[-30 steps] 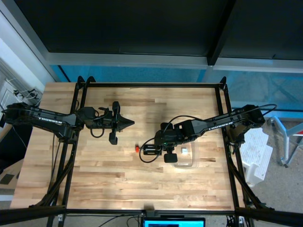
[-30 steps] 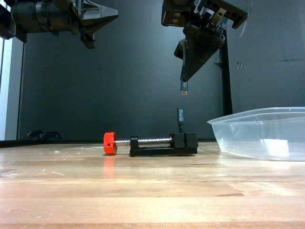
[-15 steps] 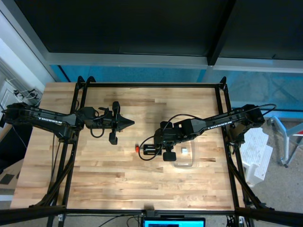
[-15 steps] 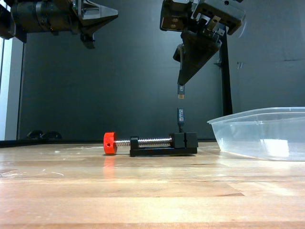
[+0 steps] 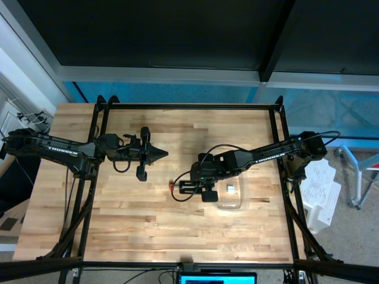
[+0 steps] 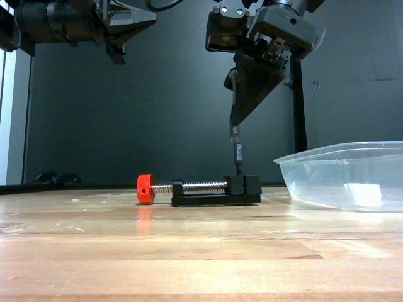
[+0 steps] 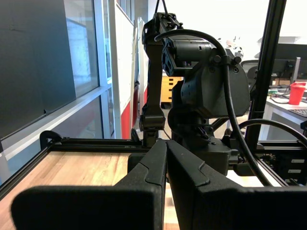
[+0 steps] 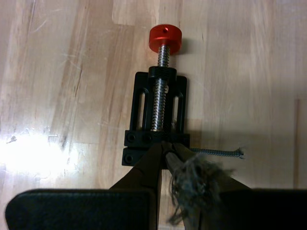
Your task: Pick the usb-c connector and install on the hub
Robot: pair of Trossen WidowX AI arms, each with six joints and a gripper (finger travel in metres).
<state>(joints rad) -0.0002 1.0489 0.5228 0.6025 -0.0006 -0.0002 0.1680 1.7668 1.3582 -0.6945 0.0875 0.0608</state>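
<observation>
My right gripper [image 6: 234,121] points straight down, shut on the small usb-c connector [image 6: 234,133]. The connector's tip hangs right at the top of the hub [image 6: 238,156]. The hub stands upright in a black vise [image 6: 216,189] with a red knob [image 6: 145,189]. I cannot tell whether the tip has entered the hub. In the right wrist view the fingers [image 8: 154,160] meet over the vise's jaw block [image 8: 154,139], hiding the connector and hub. My left gripper [image 5: 164,154] hovers high over the table's left half, shut on nothing, its fingers [image 7: 152,167] pressed together.
A clear plastic container [image 6: 345,176] sits on the table just right of the vise, also seen as the container [image 5: 232,200] from above. A frayed cable end [image 8: 195,175] hangs beside the right fingers. Black frame rails run along the table's edges.
My right gripper has come down and slightly left with the connector, closing the gap above the hub. The left arm has not moved.
</observation>
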